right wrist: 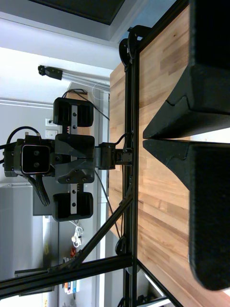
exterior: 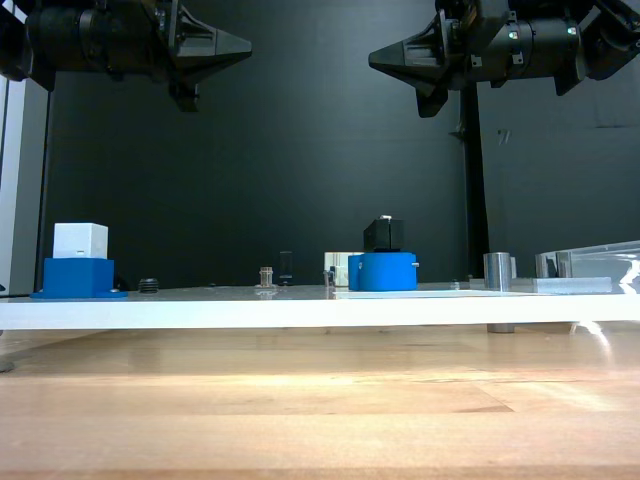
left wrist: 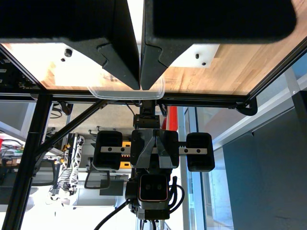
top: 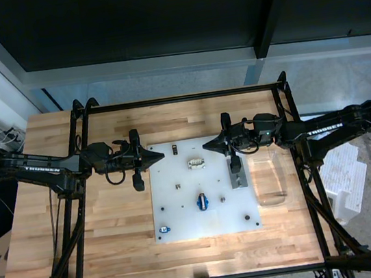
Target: Remove the 16mm cylinder and place in the container
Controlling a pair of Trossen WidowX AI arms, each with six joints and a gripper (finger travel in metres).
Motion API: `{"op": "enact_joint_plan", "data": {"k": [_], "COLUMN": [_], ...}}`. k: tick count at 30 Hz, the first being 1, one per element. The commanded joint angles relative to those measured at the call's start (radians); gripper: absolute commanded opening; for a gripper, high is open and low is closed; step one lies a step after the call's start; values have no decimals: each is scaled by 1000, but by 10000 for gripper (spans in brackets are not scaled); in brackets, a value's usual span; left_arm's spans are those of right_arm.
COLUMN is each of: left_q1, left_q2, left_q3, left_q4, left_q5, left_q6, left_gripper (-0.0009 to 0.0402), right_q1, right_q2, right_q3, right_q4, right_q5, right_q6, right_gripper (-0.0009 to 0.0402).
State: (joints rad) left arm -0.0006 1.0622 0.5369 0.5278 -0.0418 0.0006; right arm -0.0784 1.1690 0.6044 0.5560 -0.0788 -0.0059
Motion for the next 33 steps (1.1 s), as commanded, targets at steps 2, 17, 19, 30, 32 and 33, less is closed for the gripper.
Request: {"op": "enact_joint_plan", "data": {"k": [2,17,19,30,32,33], "left_q1": [1,0,0,0,1,0], "left_q2": [0,0,0,0,0,0], "left_q3": [0,0,0,0,0,0], "left_q4": [0,0,0,0,0,0], "left_q5": [0,0,0,0,0,0], "left_q6": [0,0,0,0,0,0], "left_gripper": [0,0,0,0,0,0], "right_q1": [0,0,0,0,3,6], "right_q2": [0,0,0,0,0,0], "right_q3": [0,0,0,0,4,12], "right_q4": [0,1,1,-10,-27,-54], "right_q5": [0,0,0,-1,-2,-1], "right_q6": [0,0,0,6,34,39], "right_gripper": [0,0,0,0,0,0]}}
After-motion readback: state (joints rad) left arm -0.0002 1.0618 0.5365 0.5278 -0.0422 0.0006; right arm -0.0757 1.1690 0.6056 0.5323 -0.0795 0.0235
